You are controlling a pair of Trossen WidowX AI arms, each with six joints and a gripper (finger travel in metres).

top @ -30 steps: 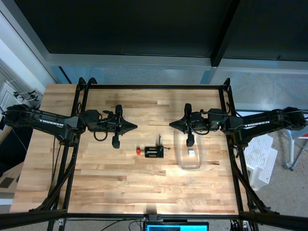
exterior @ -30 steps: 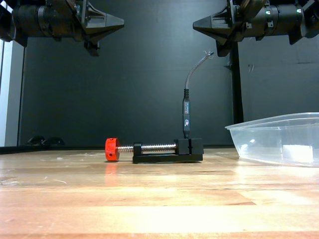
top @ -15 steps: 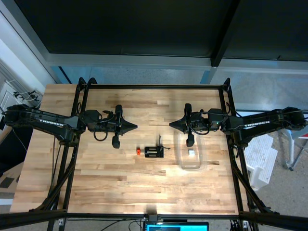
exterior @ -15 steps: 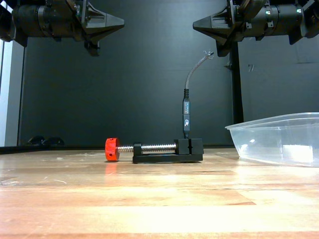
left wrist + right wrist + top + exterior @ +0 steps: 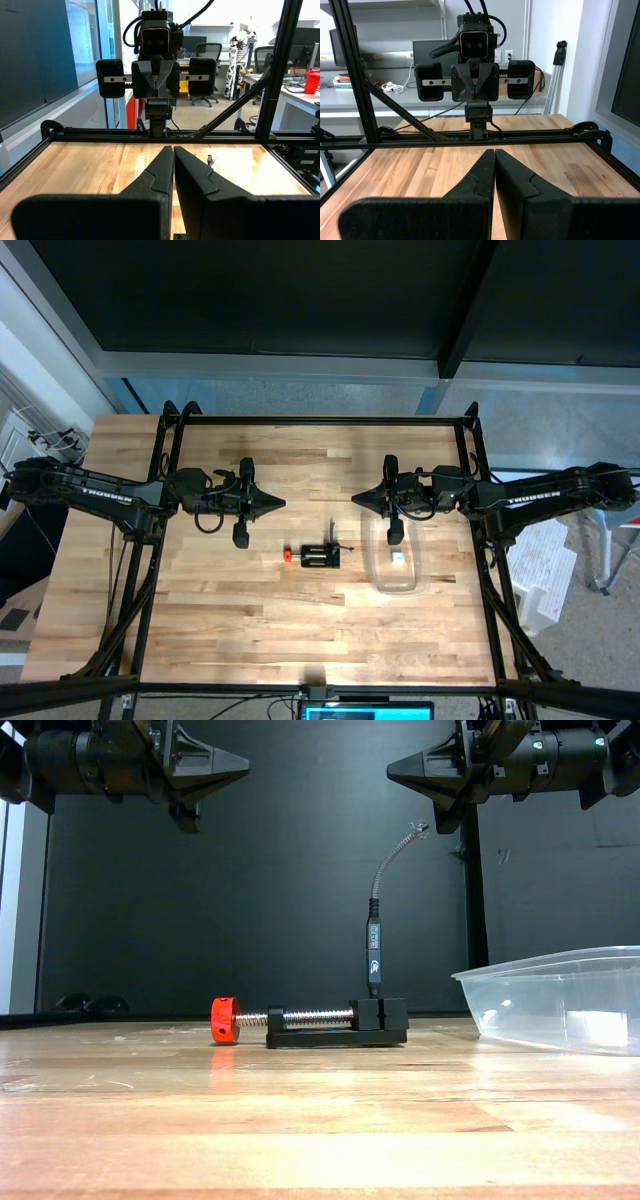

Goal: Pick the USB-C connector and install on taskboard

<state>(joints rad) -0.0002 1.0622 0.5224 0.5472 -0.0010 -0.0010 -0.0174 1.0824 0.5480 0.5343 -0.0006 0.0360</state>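
Over the wooden table, the left tool and right tool hover, each pressed together; dark wall behind.

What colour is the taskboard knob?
The knob is orange-red, clearest in low view. Left gripper and right gripper hang shut overhead.

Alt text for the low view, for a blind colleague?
A black clamp block with an orange knob sits on the wooden table, a short cable upright in it. The left gripper and right gripper hang shut high above; clear tray at right.
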